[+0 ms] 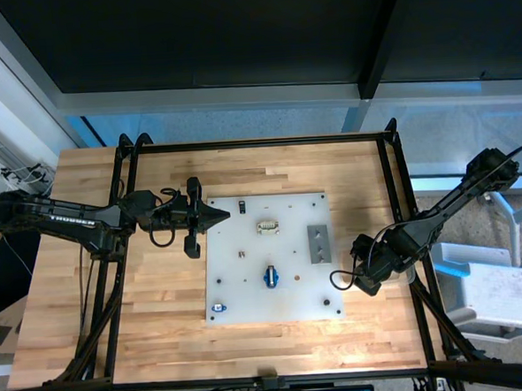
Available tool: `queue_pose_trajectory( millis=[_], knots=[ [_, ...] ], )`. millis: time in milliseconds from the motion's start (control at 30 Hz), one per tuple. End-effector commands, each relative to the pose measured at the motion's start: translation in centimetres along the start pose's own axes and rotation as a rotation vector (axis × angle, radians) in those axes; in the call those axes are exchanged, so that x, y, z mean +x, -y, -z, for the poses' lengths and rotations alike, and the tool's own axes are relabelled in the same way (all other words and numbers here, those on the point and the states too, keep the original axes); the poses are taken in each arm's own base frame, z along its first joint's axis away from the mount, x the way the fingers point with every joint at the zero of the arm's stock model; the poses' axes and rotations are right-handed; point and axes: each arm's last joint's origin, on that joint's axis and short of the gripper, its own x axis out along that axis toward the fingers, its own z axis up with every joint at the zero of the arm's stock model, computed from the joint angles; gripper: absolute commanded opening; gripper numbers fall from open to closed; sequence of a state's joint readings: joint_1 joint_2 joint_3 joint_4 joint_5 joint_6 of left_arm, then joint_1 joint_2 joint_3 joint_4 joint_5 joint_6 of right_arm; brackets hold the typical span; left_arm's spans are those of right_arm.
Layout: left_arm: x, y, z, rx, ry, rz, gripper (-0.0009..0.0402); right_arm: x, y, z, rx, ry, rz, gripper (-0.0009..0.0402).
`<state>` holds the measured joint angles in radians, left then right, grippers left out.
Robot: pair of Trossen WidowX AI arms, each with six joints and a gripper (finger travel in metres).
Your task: Pick the 16mm cylinder and place it in the taskboard
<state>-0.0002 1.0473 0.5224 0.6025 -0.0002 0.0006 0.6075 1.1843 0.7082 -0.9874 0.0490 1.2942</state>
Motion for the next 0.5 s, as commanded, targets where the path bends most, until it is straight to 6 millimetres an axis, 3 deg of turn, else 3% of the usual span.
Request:
queue_pose_trajectory(
  millis=[33, 500],
  knots=[
    [0.0, 0.0, 0.0, 0.000, 0.001, 0.000, 0.0000, -0.8, -0.2, -0.1, -0.020, 0.004, -0.008, 0.0024],
    [0.0, 0.0, 0.0, 0.000, 0.001, 0.000, 0.0000, -5.0, -0.8, -0.8, -0.066, 0.000, 0.014, 0.0023]
  ],
)
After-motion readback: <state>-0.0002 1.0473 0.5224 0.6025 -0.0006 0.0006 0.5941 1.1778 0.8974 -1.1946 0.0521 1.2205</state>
